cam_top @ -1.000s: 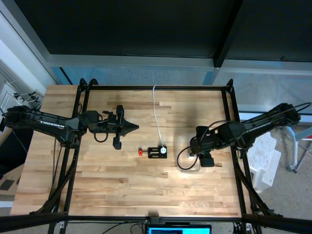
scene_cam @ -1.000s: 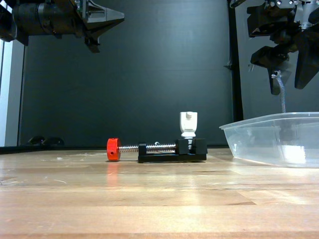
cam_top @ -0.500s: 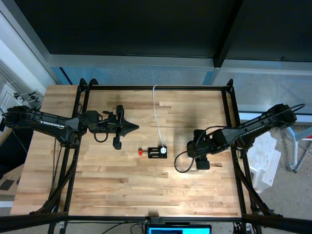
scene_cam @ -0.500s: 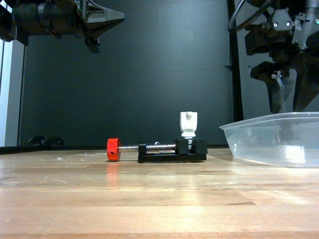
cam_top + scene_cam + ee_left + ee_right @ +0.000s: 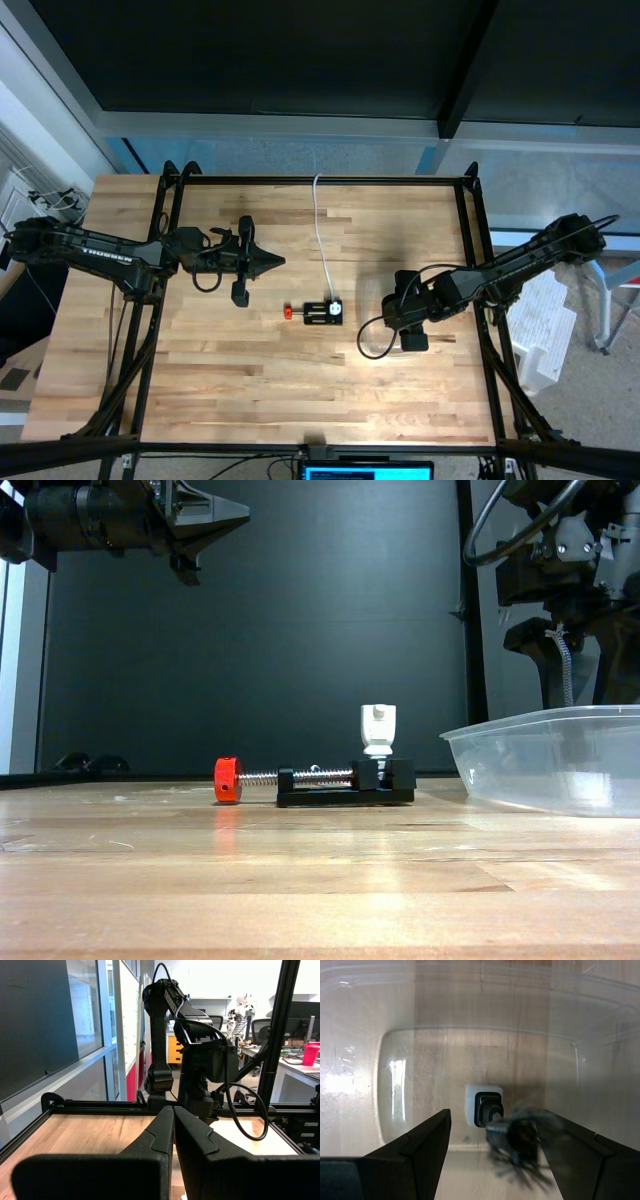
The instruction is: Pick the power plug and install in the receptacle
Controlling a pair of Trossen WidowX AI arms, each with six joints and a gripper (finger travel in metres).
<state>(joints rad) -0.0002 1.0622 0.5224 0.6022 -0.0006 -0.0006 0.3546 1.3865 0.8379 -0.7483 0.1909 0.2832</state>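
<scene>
While the right hand [image 5: 495, 1113] hangs over the clear plastic tray [image 5: 500, 762], we find its fingers [image 5: 427, 1146] spread wide and gripping nothing. They point down into the tray, and in the low view they reach about the level of its rim.

We locate the power plug [image 5: 488, 1107] on the tray floor, in line with the gap between the open fingers. It is a small black block lying flat and touching a whitish piece [image 5: 470, 1105] of similar size. A blurred dark shape [image 5: 514, 1141] shows just beside the plug in the right wrist view; we cannot tell what it is.

We locate the receptacle [image 5: 378, 727] outside the tray, standing upright in the black vise [image 5: 345, 783]. It is clamped at the end of the vise nearest the tray, opposite the red knob [image 5: 227, 779]. Its white cable [image 5: 322, 235] runs away from the vise to the far edge of the worktop [image 5: 250, 385]. The vise sits near the middle of the worktop, close to the tray but not touching it.

We find the left hand [image 5: 173, 1108] held high over the left part of the worktop, well apart from the vise and the tray. Its fingers are pressed together with nothing between them, and they point toward the right arm [image 5: 202, 1060].
</scene>
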